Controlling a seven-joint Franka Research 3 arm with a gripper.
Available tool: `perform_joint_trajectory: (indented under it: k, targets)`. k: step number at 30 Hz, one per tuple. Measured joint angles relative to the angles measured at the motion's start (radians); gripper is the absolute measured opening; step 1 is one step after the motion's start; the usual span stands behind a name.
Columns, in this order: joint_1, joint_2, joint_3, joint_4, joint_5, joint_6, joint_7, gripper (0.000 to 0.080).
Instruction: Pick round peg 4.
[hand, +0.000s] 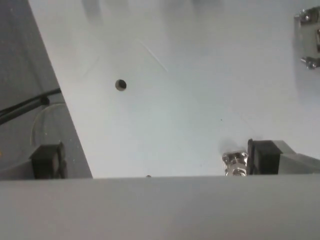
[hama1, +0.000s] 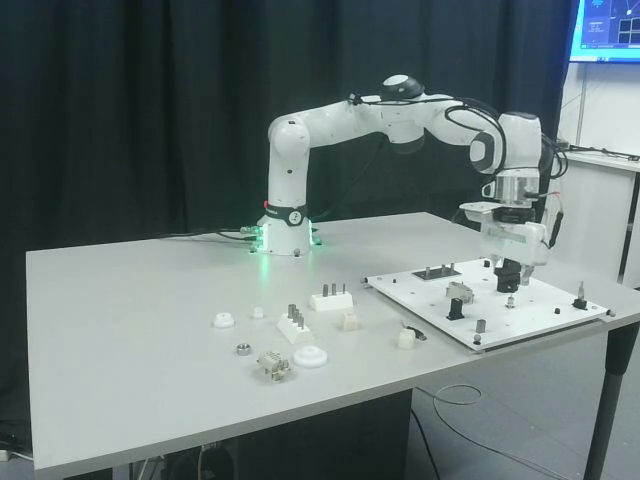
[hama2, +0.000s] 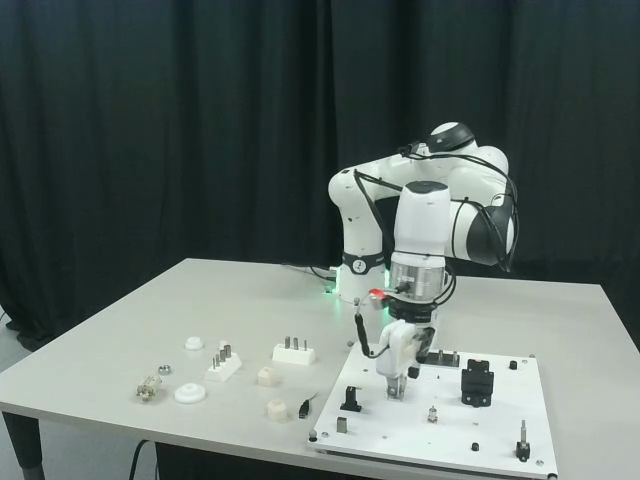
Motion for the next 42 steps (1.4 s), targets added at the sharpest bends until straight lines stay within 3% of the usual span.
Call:
perform_joint_trajectory:
  k: [12,21,33,42]
  targets:
    - [-0.014,-0.002,-0.010,0.038,-0.054,-0.010,-0.136,0.0800]
    - [-0.021,-0.011,-0.012,0.074,-0.136,-0.022,-0.327,0.0800]
    - [-0.026,-0.032,-0.029,0.085,-0.146,-0.080,-0.589,0.0800]
    - [-0.026,-0.032,-0.050,0.103,-0.155,-0.126,-0.681,0.0800]
